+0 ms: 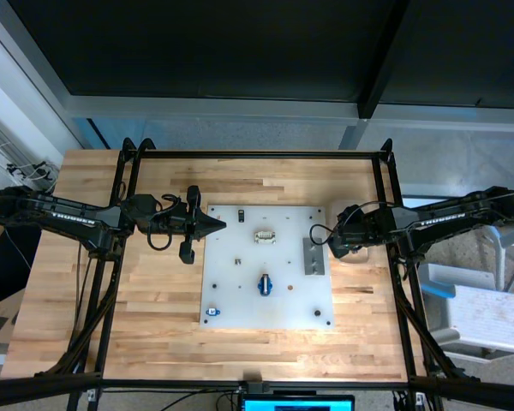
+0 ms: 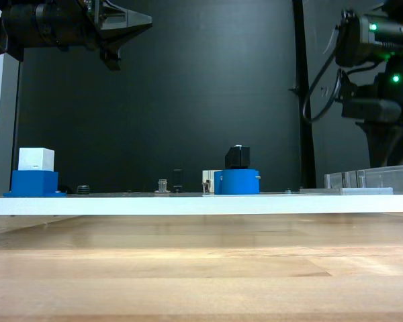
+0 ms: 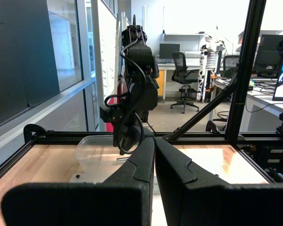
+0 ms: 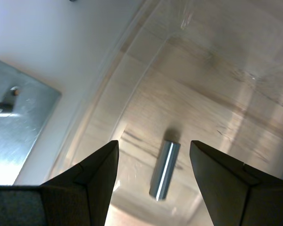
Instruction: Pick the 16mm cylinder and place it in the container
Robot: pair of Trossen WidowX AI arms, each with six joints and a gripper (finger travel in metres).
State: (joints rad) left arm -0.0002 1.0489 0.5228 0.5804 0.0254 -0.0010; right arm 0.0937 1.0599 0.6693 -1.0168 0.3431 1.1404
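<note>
The cylinder lies flat in the container off the board's right edge, bare floor all round. The right gripper hangs above, spread wide, empty; the left gripper hovers clenched at the board's left edge.

The left gripper fills the foreground, its black jaws pressed together with only a thin seam between them, held level above the wooden counter. Across the counter the right gripper hangs down over the container, a clear tub on the wood. Its tip seems to reach inside the tub, though the left jaws hide it. A black frame runs along the counter's far edge, with office chairs beyond.
</note>
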